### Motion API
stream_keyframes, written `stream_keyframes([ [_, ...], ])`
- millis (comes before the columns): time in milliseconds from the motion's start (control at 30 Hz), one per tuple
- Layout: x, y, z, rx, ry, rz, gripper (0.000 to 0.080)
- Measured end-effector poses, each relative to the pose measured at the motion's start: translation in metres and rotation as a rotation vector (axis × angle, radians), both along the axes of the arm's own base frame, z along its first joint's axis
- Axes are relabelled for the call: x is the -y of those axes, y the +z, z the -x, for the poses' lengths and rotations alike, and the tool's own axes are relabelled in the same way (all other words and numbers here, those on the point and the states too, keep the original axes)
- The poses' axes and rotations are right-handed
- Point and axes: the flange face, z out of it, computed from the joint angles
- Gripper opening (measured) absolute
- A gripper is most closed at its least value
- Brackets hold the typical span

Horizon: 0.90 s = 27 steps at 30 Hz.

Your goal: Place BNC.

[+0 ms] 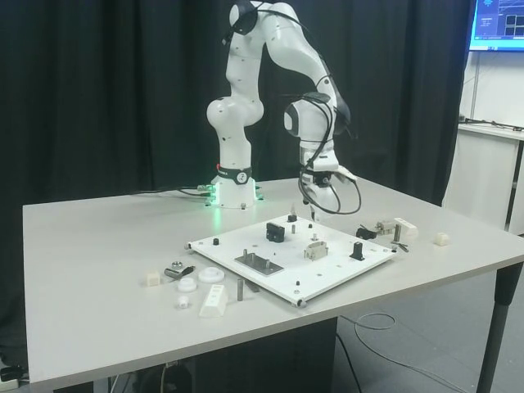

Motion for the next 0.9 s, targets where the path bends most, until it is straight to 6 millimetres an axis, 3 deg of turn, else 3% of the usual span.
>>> stream_keyframes([
  [900,0.0033,0.0023,-0.0013,0.001,-0.058,0.001,0.0121],
])
